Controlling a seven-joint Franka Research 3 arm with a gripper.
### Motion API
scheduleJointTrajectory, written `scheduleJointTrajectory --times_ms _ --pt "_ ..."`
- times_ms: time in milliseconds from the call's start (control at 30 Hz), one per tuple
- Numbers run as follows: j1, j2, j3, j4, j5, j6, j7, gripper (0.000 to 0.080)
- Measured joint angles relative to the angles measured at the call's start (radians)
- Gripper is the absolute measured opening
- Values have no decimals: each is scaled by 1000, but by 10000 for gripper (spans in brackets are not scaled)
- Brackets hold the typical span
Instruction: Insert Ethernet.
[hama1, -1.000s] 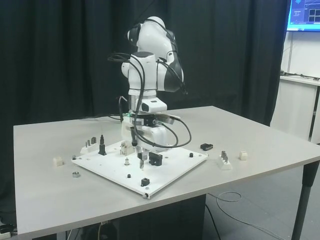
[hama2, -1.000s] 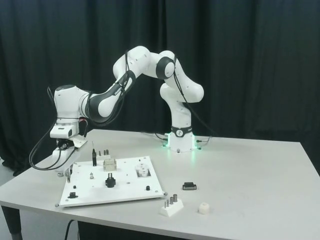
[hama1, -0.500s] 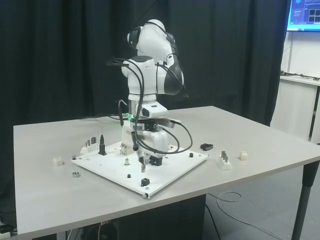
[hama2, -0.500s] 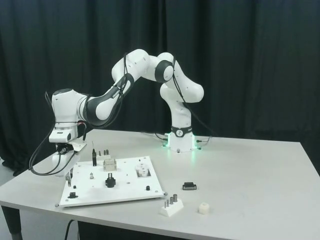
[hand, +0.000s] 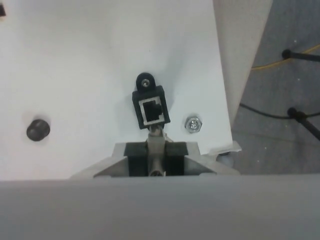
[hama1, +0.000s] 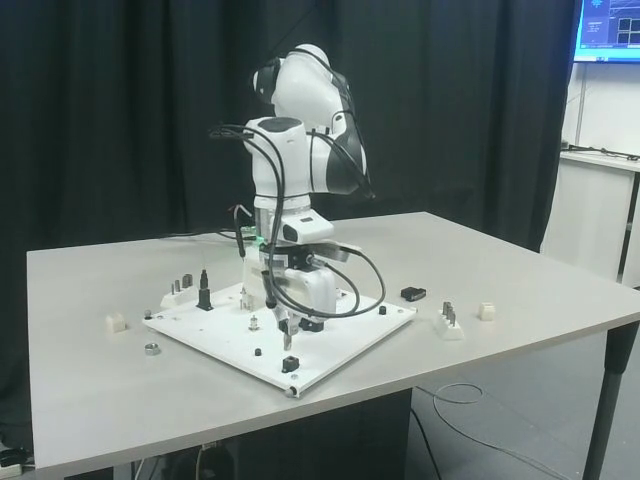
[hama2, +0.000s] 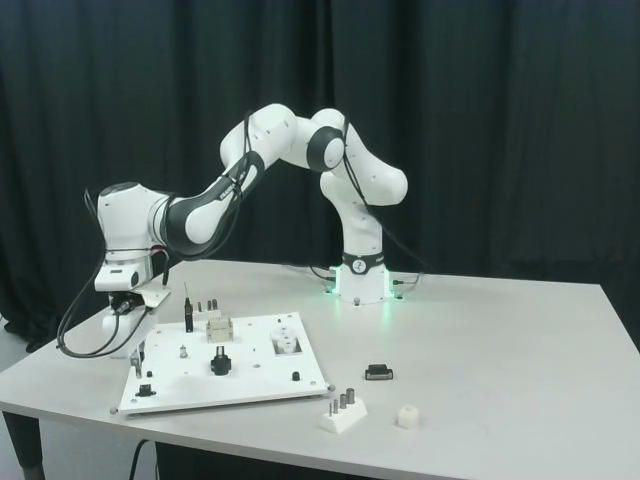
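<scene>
tool (hand: 156, 150) pinches what looks like a plug above black socket (hand: 150, 107)

1. Pretty clearly a robotics lab. The white robot arm (hama2: 250, 175) is bolted straight onto a grey table (hama2: 500, 340).
2. Black curtains (hama2: 500, 120) hang all the way around behind it, like a screened-off test cell.
3. A white practice board (hama1: 290, 335) with sockets and pegs sits on the table.
4. A monitor (hama1: 608, 30) glows in the corner, and cables (hand: 280, 107) trail over the floor.
</scene>
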Motion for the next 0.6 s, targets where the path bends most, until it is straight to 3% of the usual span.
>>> scheduleJointTrajectory --times_ms 600 --pt "-5 33 0 32 17 -29 -25 66"
